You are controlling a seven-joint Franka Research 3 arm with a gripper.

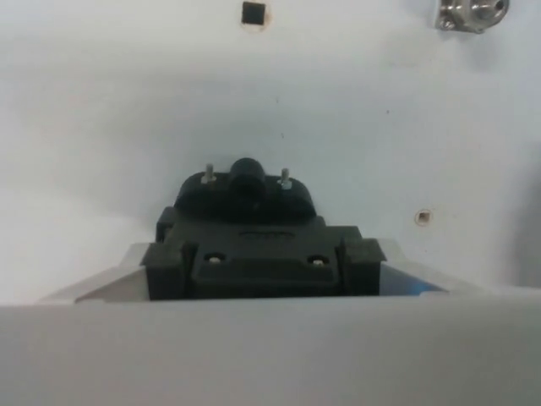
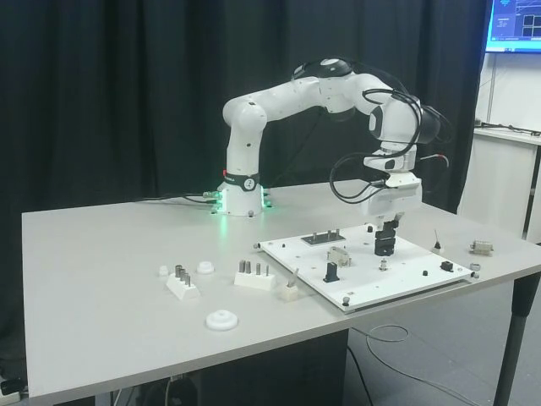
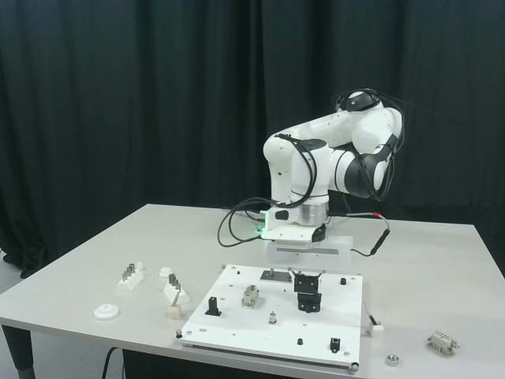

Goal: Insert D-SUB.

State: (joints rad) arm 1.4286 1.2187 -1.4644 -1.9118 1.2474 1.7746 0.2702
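The black D-SUB connector (image 1: 254, 245) fills the middle of the wrist view, with two small metal screws and a round stub on its far end. My gripper (image 2: 386, 230) is shut on it and holds it just above the white board (image 2: 372, 283), towards the board's far side. In the second room view the connector (image 3: 308, 300) hangs under the gripper (image 3: 306, 281) over the board (image 3: 260, 325). A grey D-SUB socket (image 3: 251, 296) is mounted on the board, apart from the connector, and shows in the first room view as well (image 2: 340, 255). What lies directly under the connector is hidden.
On the board stand a black bracket (image 2: 331, 271), small pegs, a black square part (image 1: 253, 13) and a metal nut (image 1: 470, 12). A loose connector (image 2: 482, 247) lies on the table beside the board. White peg blocks (image 2: 182, 283) and a white disc (image 2: 221, 320) lie on its other side.
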